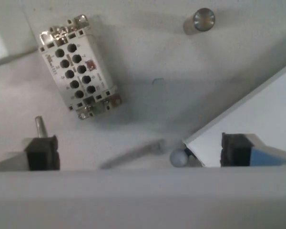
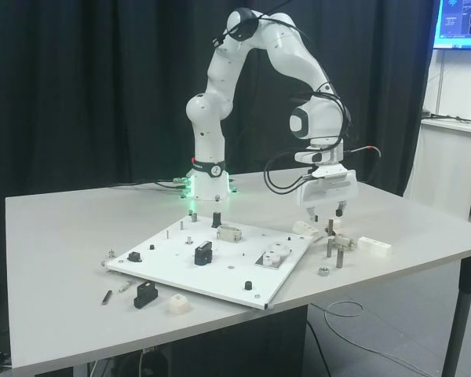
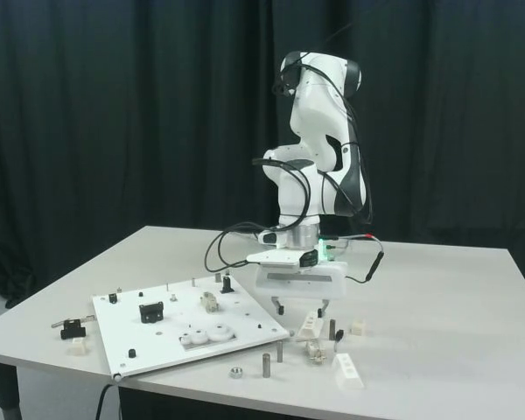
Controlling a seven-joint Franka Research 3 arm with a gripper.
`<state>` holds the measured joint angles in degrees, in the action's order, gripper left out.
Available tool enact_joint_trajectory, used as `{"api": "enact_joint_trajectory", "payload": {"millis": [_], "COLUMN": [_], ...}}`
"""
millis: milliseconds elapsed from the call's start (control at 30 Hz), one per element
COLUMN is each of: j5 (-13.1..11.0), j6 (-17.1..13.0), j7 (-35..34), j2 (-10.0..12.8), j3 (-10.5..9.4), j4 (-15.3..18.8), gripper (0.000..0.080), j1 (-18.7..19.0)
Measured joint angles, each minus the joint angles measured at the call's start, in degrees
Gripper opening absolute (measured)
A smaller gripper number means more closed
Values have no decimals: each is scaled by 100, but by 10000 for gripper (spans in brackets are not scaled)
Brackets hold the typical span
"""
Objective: Remove round peg 1.
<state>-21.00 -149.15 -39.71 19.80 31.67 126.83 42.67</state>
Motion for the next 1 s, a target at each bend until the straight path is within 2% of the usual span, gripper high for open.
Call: {"api": "enact_joint_trajectory", "payload": {"millis": [133,167,733,1000], "j5": [0,0,4,128], "j6": [0,0,0,0], "j7": [0,0,-1,-1], "j2": [0,0,0,0], "j3": [-6,-7,-12,-15], "j4": [0,0,-4,-19], "gripper": [761,792,800,800], "j1": [0,0,0,0]}}
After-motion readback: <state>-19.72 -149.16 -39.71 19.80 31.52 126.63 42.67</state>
